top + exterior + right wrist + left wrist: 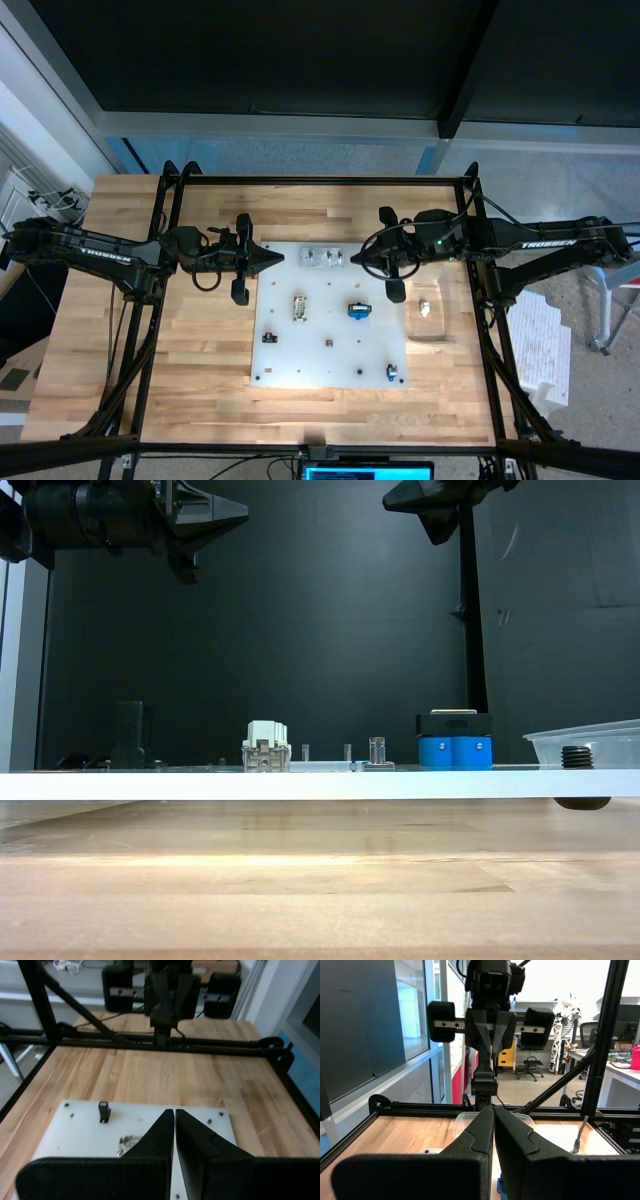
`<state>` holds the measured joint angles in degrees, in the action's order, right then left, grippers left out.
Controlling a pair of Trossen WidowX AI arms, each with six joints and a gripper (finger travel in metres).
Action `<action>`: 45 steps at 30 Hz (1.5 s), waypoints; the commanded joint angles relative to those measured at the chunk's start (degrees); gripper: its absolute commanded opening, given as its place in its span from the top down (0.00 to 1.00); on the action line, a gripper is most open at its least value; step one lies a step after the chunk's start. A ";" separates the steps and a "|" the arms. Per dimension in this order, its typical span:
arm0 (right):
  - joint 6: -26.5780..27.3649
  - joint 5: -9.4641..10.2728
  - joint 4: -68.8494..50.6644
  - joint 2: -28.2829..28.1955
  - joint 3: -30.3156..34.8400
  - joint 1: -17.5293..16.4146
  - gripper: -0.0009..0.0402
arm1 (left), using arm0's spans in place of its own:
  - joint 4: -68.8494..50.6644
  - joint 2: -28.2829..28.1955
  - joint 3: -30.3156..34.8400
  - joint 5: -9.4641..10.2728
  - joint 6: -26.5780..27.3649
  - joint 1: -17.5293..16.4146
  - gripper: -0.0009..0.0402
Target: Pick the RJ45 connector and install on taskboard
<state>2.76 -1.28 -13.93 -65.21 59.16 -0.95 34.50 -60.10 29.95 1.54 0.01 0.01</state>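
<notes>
The blue jack [392,374] sits at the white board's [300,360] near right corner, and a grey piece covers its top. In the left wrist view the connector [576,1148] shows as a small grey boot on the board, with a thin grey cable rising from it. The clear tray [436,338] holds only the pale block [425,309], with nothing dark on it. My right gripper [353,258] hangs high over the board's far edge, shut and empty. My left gripper [280,259] faces it from the left, also shut on nothing.
On the board stand a blue block with a black top [358,310], a pale socket part [299,308], a small black part [269,338] and clear pieces [322,257] at the far edge. Black frame bars [320,180] ring the table.
</notes>
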 commanded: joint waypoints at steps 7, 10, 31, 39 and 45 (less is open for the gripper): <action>0.61 -0.13 13.31 2.64 -7.08 1.62 0.98 | 0.02 -0.02 0.00 0.00 0.00 0.00 0.98; -0.22 -0.07 16.68 2.99 -8.92 1.68 0.98 | 0.02 0.00 0.00 0.00 0.00 0.00 0.98; -3.02 1.36 33.18 3.34 -16.87 1.73 0.98 | 0.02 -0.02 0.00 0.00 0.00 -0.02 0.98; -4.85 1.36 38.10 3.37 -19.47 1.73 0.98 | 0.02 -0.02 0.00 0.00 -0.02 0.00 0.98; -4.81 1.36 39.23 3.48 -21.18 1.73 0.98 | 0.02 -0.02 0.00 0.00 0.00 0.00 0.98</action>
<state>-2.09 0.10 25.30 -61.73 38.13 0.78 34.50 -60.10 29.93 1.54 0.01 0.01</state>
